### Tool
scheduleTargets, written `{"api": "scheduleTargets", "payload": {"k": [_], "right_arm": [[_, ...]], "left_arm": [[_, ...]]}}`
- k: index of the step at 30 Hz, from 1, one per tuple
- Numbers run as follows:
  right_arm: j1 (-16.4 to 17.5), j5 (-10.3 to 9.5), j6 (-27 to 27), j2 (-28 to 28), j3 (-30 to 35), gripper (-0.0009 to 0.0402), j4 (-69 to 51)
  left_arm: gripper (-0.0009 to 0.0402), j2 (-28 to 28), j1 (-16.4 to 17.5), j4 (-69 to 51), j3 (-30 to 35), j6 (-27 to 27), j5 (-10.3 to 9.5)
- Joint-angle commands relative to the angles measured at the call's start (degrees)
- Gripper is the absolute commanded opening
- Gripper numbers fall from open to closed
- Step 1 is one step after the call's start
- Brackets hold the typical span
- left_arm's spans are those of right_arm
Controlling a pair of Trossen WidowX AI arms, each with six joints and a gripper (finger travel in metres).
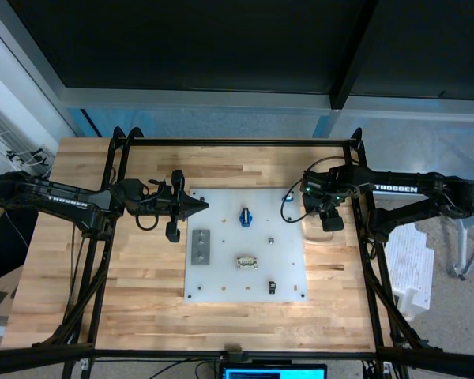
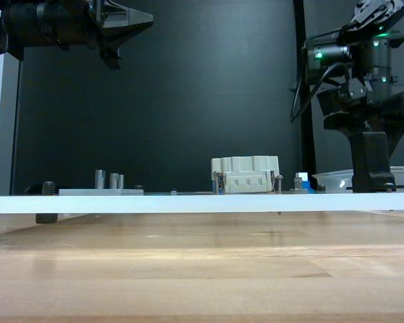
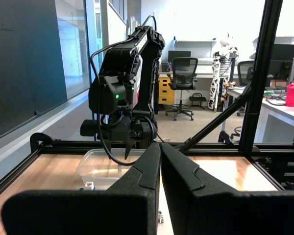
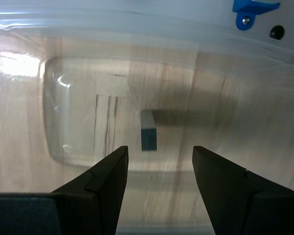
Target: Pick the 16mm bar and install on taskboard
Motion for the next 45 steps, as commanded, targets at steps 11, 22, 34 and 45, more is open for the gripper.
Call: {"api": "scheduleTargets", "payload": {"k": [11, 22, 34, 45], "right_arm": [[0.07, -0.50, -0.68, 1.70, -3.78, 0.0181, 5.05], [0.07, -0.55, -0.68, 1.70, -5.86, 0.0177, 7.69], [0.02, -2.10, -0.66, 1.86, -6.58, 0.0074, 8.55], [0.02, -1.97, -0.83, 1.84, -6.58, -0.0002, 9.11]], "left_arm": [[0.0000, 0.00, 0.00, 0.00, 0.00, 0.00, 0.02], [0.0000, 0.00, 0.02, 0.00, 0.00, 0.00, 0.02], [0.0000, 0.00, 0.00, 0.00, 0.00, 0.00, 0.02], [0.0000, 0.00, 0.02, 0.00, 0.00, 0.00, 0.02]]}}
